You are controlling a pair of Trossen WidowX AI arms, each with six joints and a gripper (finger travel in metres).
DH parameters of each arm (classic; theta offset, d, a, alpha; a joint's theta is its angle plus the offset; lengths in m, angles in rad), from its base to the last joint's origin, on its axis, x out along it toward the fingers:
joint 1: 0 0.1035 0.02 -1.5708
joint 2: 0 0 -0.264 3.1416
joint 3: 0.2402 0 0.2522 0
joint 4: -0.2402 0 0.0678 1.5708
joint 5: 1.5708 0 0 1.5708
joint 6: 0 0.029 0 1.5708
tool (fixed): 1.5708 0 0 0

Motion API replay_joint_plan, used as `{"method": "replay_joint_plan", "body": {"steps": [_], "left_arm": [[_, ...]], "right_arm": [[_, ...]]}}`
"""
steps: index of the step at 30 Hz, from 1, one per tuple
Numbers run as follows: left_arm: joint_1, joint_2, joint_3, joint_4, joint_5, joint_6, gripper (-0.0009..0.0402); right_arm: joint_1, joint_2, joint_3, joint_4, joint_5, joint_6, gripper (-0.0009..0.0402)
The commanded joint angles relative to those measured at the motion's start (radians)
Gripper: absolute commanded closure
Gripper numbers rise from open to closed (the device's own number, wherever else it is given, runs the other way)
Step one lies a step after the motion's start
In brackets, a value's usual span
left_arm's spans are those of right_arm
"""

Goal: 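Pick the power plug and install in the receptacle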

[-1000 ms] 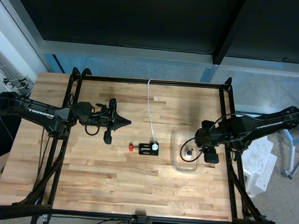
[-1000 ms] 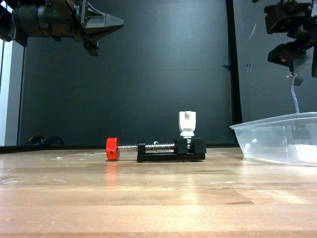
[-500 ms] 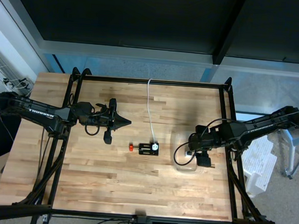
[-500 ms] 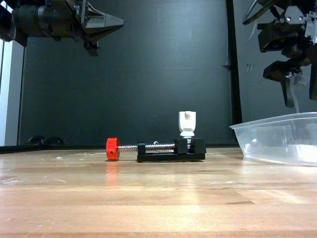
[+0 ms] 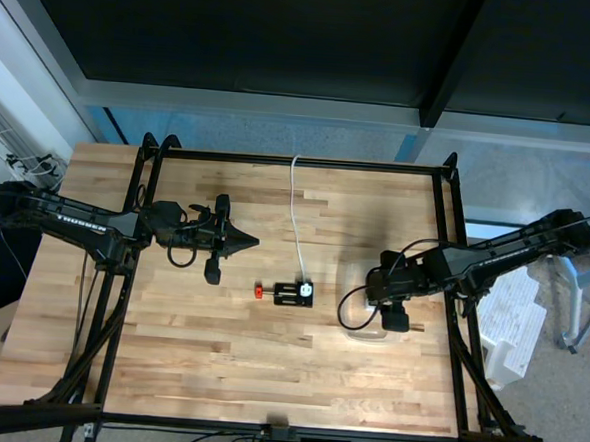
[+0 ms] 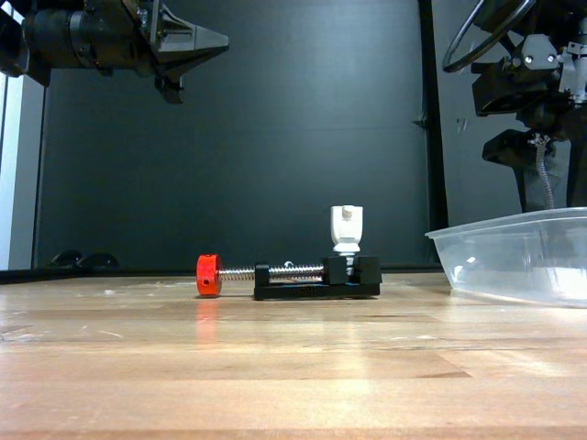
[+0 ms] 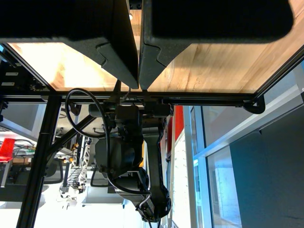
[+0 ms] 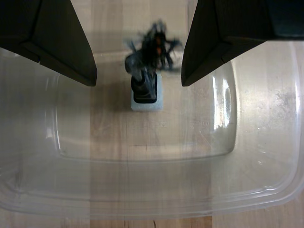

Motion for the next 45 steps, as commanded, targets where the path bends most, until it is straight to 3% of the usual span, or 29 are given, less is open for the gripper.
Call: {"method": "replay_joint_plan", "body": {"steps": [1,21,45], "left_arm": [[0.0,0.0,0.0,0.0,0.0,0.0,0.0393],[0.0,0.0,0.0,0.0,0.0,0.0,0.0393],[0.0,0.0,0.0,0.0,0.0,0.0,0.0393]], "right_arm": [[0.001,0.003,-0.006,0.017,-0.001,0.011,0.0146],[0.02,0.025,-0.067,0.105,0.004,0.033,0.0157],[0.021,0.027,-0.067,0.101,0.005,0.03,0.0389]]}}
